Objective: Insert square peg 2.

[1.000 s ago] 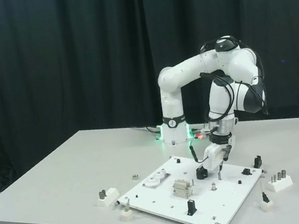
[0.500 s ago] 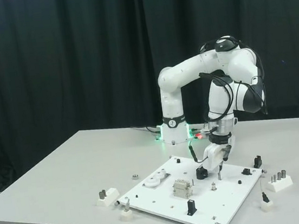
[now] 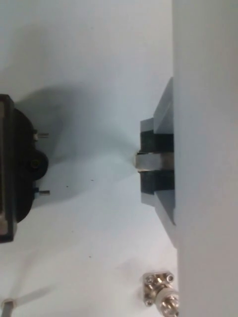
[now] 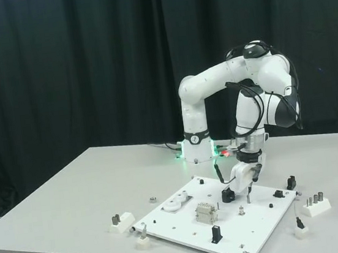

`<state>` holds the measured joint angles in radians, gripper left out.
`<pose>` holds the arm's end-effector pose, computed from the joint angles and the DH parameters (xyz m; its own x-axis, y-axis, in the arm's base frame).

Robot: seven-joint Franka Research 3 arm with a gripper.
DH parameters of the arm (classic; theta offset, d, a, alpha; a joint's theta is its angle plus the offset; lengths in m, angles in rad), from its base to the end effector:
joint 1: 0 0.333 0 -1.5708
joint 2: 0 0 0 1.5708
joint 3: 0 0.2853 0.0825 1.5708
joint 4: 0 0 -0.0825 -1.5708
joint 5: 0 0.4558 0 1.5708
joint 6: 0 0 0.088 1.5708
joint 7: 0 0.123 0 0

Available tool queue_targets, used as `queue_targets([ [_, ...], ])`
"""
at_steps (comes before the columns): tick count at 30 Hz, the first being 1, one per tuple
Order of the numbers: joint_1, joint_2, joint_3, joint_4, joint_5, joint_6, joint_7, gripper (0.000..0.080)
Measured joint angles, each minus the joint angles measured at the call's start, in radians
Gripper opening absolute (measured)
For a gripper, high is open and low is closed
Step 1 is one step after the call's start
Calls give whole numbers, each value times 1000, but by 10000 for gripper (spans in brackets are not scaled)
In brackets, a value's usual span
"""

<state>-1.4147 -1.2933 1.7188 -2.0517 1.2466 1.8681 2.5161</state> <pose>0.5735 0.2037 0.1807 -0.9276 -0.3707 0.0472 -0.3736 0.9181 -0.1324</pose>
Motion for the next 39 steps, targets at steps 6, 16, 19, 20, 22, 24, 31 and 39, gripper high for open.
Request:
queue_targets([
  [6,1,0,0,-1,0,1,-3,72],
  [16,7,0,3,-1,0,9,-32,72],
  [19,9,0,4,-2,-1,14,-48,72],
  [20,9,0,4,-2,-2,15,-52,72],
  [22,11,0,5,-2,-4,18,-57,72],
  [24,12,0,5,-2,-7,20,-59,72],
  [31,17,0,6,-4,-12,28,-57,72],
  [39,21,0,6,-8,-12,31,-24,72],
])
